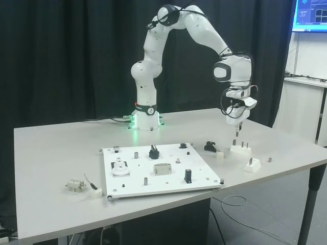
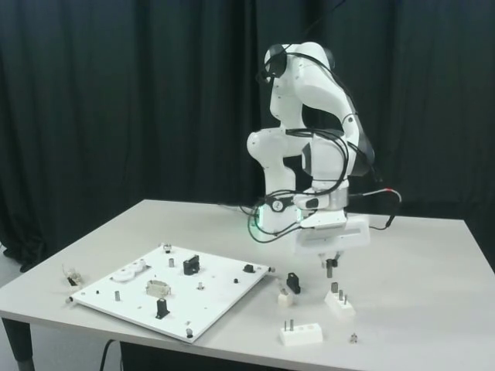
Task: Insert square peg 3.
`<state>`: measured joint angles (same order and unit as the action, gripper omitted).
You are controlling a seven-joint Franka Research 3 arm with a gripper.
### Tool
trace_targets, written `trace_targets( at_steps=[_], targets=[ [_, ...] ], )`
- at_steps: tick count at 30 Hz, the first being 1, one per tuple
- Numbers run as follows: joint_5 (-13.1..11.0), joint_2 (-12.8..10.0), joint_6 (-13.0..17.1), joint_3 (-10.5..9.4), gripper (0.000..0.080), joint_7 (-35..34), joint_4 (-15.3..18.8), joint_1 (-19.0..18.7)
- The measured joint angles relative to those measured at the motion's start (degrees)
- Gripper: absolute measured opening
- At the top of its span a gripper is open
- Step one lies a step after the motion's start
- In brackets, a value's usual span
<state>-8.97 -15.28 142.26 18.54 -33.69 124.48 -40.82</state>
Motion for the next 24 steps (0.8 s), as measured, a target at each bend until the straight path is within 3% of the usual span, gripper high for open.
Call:
trace_targets(
  at_steps=[10, 24],
  targets=[
    [3.1, 1.1, -2.1, 4.66, 0.0116, 4.9, -1.5, 0.5],
    [4.7, 2.5, -11.9, 11.74, 0.0116, 18.1, -8.9, 4.5]
  ],
)
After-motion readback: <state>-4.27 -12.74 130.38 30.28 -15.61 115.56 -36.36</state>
